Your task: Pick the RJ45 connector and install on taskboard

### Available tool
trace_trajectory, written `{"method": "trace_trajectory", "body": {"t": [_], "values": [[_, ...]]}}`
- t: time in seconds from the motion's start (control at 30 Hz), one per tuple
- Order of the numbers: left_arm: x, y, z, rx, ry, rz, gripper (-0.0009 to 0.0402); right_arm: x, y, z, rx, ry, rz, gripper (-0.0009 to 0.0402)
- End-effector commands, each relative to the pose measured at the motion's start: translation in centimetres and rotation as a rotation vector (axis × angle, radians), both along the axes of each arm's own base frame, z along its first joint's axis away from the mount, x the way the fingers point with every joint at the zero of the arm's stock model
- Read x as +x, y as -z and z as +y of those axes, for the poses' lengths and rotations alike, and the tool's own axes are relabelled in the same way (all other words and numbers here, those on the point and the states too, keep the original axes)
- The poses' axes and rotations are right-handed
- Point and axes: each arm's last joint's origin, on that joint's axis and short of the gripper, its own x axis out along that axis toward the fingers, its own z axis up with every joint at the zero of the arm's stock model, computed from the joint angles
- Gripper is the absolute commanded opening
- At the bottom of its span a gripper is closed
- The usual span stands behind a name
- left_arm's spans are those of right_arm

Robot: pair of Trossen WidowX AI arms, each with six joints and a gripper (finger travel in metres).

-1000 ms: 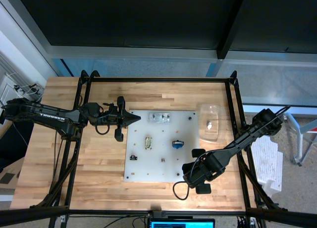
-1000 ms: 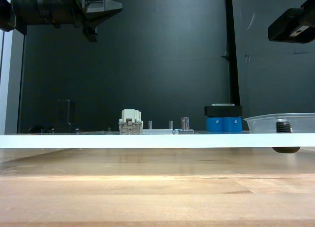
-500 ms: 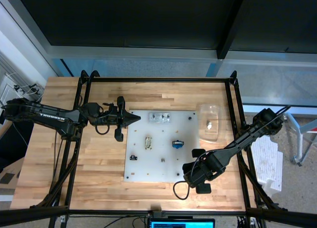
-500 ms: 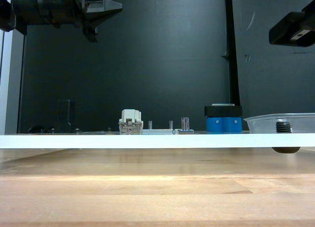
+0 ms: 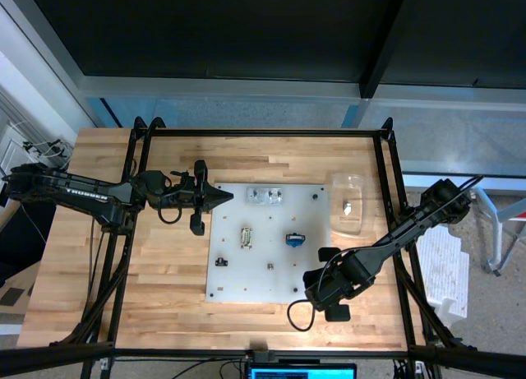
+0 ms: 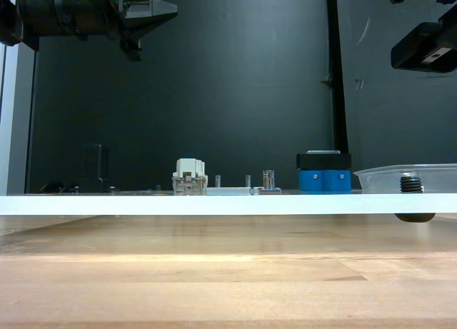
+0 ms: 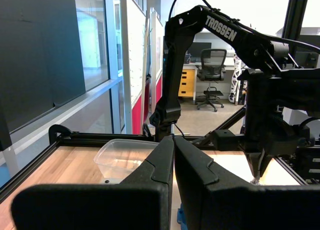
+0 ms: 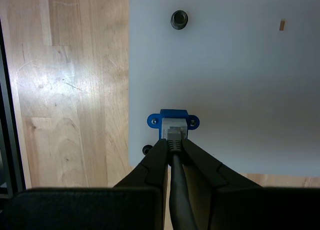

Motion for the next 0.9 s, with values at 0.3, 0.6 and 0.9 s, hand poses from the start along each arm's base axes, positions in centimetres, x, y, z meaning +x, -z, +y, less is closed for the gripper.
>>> {"method": "trace_trajectory", "body": {"t": [0.3, 0.6, 0.9], "values": [[0.0, 0.0, 0.0, 0.0, 0.0, 0.0, 0.0, 0.0, 0.1, 0.0, 0.001, 0.0, 0.009, 0.0015], [0.0, 0.0, 0.0, 0.0, 0.0, 0.0, 0.0, 0.0, -0.2, 0.0, 0.006, 0.001, 0.002, 0.0052], [0.0, 0.0, 0.0, 0.0, 0.0, 0.0, 0.0, -0.3, -0.9, -0.3, 0.01, 0.011, -0.008, 0.0066]]}}
